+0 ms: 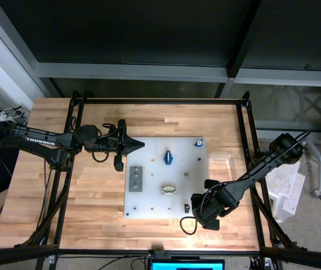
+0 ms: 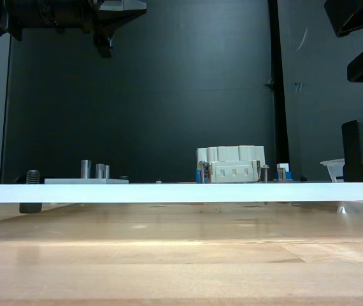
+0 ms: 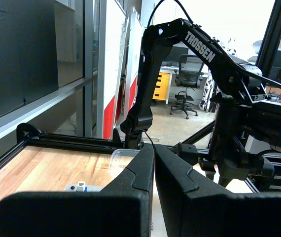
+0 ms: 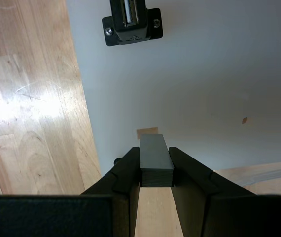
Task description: Pick the 16mm bar and install on taskboard
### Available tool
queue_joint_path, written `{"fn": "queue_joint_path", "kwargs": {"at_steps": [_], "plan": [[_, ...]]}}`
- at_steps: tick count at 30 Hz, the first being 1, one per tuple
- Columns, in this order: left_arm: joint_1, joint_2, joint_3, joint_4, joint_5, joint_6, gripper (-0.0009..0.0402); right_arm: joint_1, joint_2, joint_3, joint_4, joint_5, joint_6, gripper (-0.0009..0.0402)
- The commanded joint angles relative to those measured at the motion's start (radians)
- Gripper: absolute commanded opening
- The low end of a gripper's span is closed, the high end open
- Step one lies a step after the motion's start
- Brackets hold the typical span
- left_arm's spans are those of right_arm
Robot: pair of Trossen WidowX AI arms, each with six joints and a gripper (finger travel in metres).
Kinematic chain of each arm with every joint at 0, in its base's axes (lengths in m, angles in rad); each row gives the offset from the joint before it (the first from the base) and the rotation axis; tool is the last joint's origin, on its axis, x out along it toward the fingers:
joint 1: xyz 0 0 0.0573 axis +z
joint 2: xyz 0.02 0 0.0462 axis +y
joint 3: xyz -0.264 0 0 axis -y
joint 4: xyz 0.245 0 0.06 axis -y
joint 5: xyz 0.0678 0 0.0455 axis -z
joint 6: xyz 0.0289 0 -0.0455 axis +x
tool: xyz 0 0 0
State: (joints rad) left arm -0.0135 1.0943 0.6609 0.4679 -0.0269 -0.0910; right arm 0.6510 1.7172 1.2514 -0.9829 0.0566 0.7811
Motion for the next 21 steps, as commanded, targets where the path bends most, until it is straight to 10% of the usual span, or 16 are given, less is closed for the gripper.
{"fn": "queue_joint_path", "kwargs": {"at_steps": [1,21], "plan": [[0.0,0.0,0.0,0.0,0.0,0.0,0.0,-0.003,0.007,0.001,0.007,0.0,-0.001,0.0],[0.0,0.0,0.0,0.0,0.0,0.0,0.0,-0.003,0.03,-0.029,0.05,-0.006,-0.012,0.0]]}}
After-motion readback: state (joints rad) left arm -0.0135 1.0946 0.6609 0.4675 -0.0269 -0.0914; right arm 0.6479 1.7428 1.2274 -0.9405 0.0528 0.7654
